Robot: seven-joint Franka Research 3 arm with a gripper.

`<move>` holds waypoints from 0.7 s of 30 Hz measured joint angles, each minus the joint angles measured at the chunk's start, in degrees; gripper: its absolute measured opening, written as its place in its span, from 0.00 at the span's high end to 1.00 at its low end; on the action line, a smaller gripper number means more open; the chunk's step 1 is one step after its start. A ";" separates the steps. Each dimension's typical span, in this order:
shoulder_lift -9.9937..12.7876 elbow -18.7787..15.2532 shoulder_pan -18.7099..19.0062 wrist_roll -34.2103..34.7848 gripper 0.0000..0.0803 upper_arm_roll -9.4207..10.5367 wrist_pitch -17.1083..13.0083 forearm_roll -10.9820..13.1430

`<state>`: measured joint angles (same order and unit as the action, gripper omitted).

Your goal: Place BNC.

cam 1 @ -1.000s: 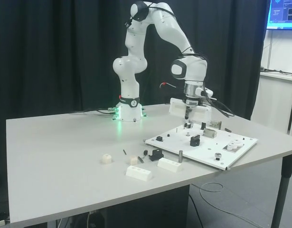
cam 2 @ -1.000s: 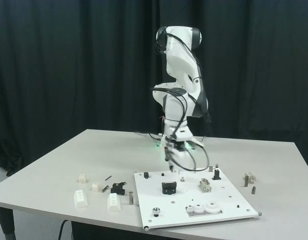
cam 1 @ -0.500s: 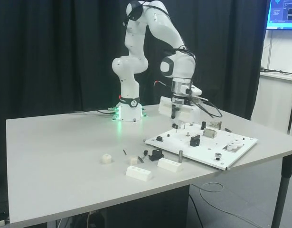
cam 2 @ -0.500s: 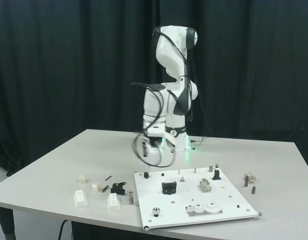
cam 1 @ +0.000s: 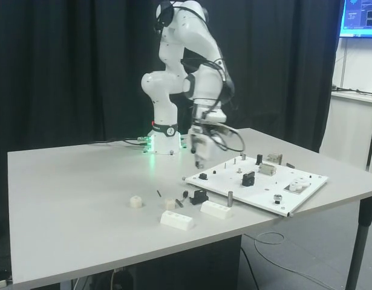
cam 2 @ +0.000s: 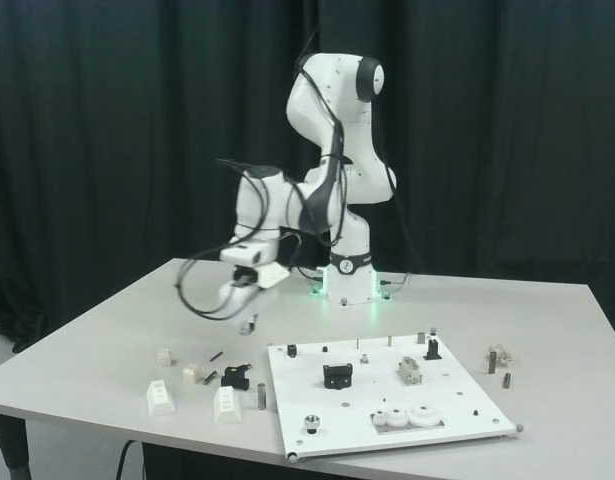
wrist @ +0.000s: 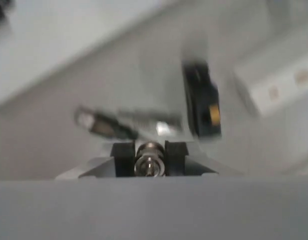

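One BNC connector (wrist: pixel 149 161) sat pinched between my end effector's (cam 2: pixel 248 324) fingers, long axis running along them. I held it above the grey bench (cam 2: pixel 117 335) over the loose parts; the white assembly board (cam 2: pixel 467 415) lay well off to its right.

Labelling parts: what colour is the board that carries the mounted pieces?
White; the board shows best in the second room view.

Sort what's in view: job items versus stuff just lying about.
Job: gripper shut on BNC connector; white board.
Lying about: white blocks and black clip on grey table; white gears.
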<state>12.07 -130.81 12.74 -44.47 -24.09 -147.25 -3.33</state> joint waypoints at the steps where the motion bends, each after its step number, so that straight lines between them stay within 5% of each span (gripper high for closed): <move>1: 0.31 0.19 -0.60 0.57 0.85 -0.19 -0.52 0.07; 9: 3.76 2.49 -5.99 4.38 0.85 -0.71 -4.71 2.31; 21: 11.47 9.13 -11.55 4.63 0.85 -0.73 -6.45 10.36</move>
<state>23.54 -121.68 1.18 -39.84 -24.82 -153.70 7.03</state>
